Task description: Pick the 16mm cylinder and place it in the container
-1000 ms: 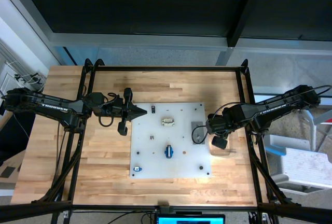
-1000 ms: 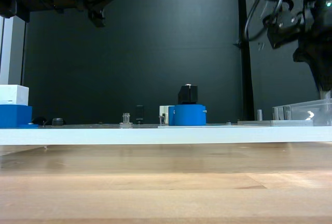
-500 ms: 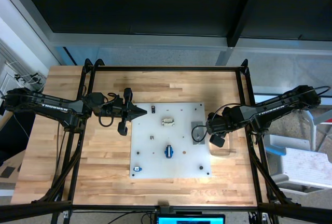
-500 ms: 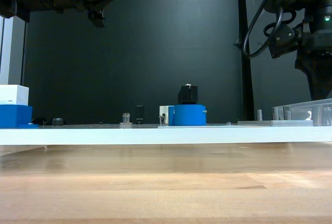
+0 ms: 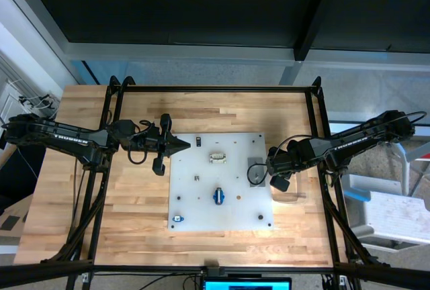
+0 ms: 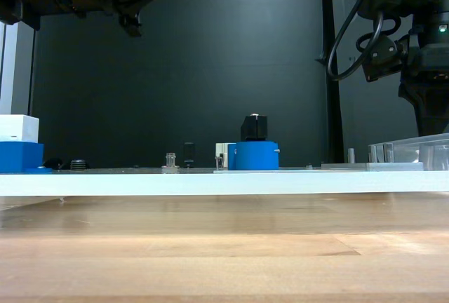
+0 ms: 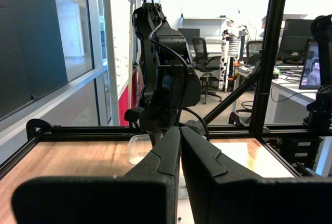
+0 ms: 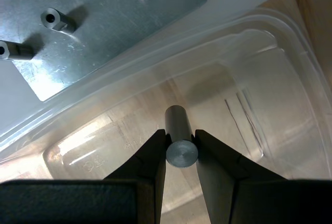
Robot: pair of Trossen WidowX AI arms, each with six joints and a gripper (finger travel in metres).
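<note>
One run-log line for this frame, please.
right tool: shut on metal peg, over inside of clear tub | peg: not yet released | left tool: shut, raised by left edge of board

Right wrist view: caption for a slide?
Right gripper grips the 16mm cylinder over the container; left gripper, shut, hangs at the board's left.

High view: looking down and away from above the counter's (image 5: 134, 229) near edge, taking in the whole board (image 5: 235, 169).
Low view: looking level from that edge, sharing the board.
Left wrist view: riding the left pincer (image 7: 180, 143) at the board's left edge, facing the right arm (image 7: 166, 73).
Right wrist view: peering along the right pincer (image 8: 180, 142), close over the container (image 8: 280, 94).
</note>
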